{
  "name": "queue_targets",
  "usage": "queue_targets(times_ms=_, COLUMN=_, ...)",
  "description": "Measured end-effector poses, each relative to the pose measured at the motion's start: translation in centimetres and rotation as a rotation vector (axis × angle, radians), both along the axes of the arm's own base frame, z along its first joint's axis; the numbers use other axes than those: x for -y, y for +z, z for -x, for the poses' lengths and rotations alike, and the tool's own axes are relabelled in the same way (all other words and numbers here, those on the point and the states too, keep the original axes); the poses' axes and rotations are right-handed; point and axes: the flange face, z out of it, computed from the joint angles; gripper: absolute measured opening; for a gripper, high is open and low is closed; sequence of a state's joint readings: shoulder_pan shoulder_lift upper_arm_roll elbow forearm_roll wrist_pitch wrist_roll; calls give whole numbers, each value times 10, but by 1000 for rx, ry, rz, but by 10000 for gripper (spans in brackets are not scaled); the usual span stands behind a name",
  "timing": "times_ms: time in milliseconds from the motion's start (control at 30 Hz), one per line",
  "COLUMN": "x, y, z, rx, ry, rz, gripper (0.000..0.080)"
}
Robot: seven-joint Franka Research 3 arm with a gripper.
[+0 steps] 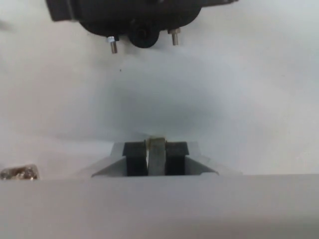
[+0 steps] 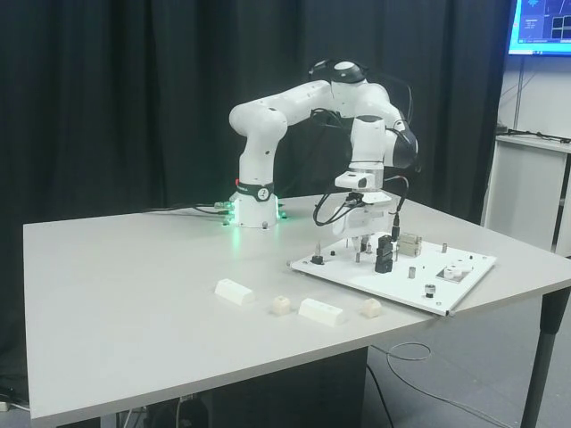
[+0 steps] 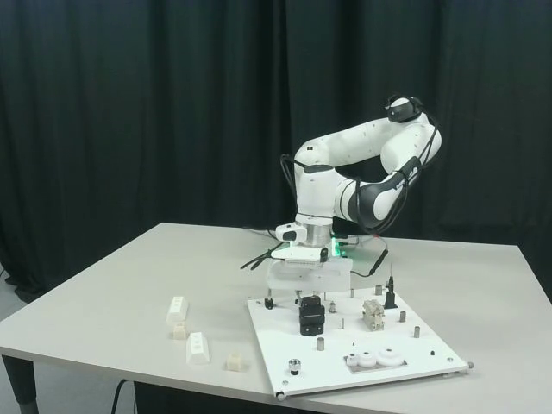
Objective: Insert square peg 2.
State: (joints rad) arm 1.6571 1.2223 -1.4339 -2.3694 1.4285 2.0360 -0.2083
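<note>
The square peg sits pinched between my black fingertips, its lower end cut off behind my own grey housing. My pincer hangs above the white board, whose holes I cannot make out. The board lies on the grey table against black curtains.

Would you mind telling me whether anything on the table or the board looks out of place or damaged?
Nothing stands out. The white board lies flat on the grey table, its parts upright; four white blocks sit apart beside it. The hand holds a peg over the board.
</note>
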Motion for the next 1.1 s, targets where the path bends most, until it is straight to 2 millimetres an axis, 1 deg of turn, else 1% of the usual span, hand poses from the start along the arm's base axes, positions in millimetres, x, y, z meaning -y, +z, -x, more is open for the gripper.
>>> queue_targets(times_ms=367, x=0, y=0, z=0, rx=-8, ry=73, rz=7, gripper=77)
queue_targets(times_ms=733, x=4, y=-1, z=-1, rx=-25, ry=64, rz=-12, gripper=77)
queue_targets(times_ms=1100, x=11, y=-4, z=-9, rx=-57, ry=48, rz=-47, gripper=77)
